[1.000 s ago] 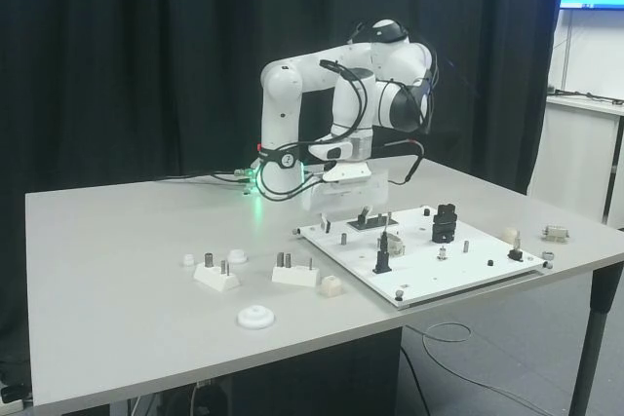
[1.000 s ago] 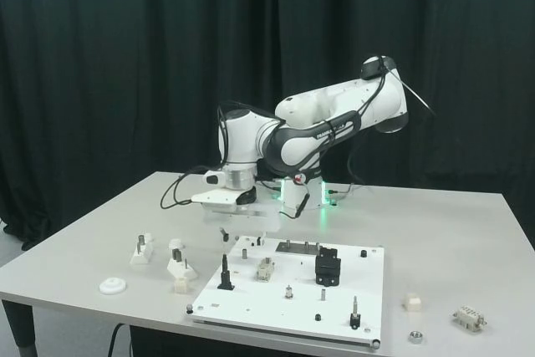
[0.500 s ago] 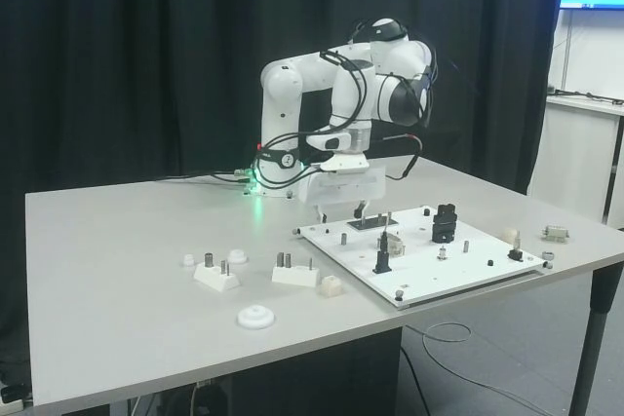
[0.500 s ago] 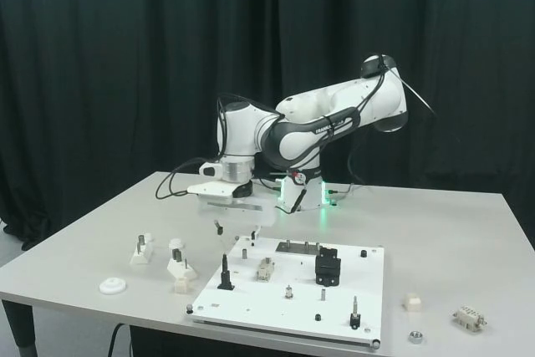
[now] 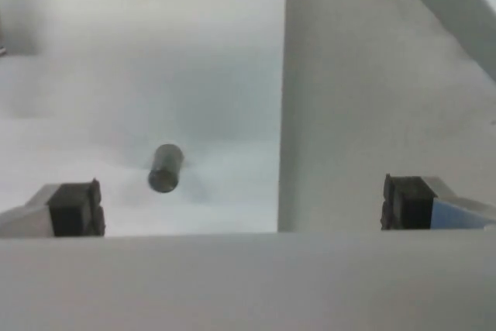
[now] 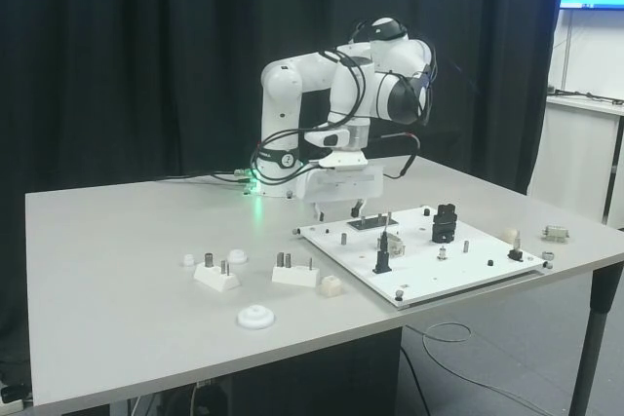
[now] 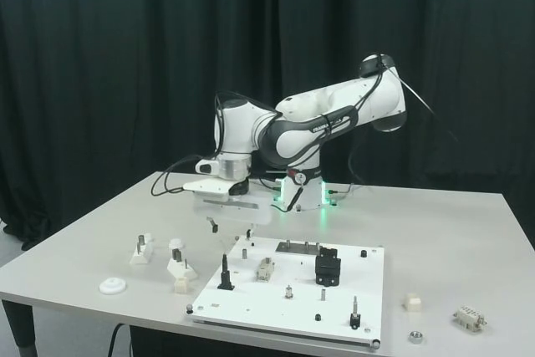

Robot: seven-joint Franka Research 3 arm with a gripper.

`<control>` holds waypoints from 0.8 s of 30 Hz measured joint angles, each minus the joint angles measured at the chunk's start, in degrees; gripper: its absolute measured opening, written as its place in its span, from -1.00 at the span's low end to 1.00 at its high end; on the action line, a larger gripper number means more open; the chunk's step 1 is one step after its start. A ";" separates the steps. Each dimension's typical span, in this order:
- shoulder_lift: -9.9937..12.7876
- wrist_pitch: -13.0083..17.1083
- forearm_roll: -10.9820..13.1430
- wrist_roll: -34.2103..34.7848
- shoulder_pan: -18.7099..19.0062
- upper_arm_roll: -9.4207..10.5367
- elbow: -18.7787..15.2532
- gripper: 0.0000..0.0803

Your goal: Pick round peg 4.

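Hovering above the white board's (image 6: 419,265) back corner, the gripper (image 5: 240,207) has its fingers (image 5: 74,208) spread wide, empty; a grey peg (image 5: 165,167) stands below between them.

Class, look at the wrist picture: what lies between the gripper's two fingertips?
In the wrist view, between the black fingertips of the open gripper stands a small grey round peg on the white board, whose edge also runs through that gap.

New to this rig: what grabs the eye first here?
The white arm folded over the far corner of the white board, its gripper hanging open above that corner. In the wrist view a small upright grey peg stands on the board between the fingertips, nearer one. A green light glows at the arm's base.
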 joint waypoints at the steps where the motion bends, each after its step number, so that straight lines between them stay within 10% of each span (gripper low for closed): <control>1: 0.00 0.09 -0.11 -0.13 -0.18 -0.02 0.14 0.99; 24: 0.02 3.85 -6.61 -7.42 -10.30 -1.14 6.39 0.99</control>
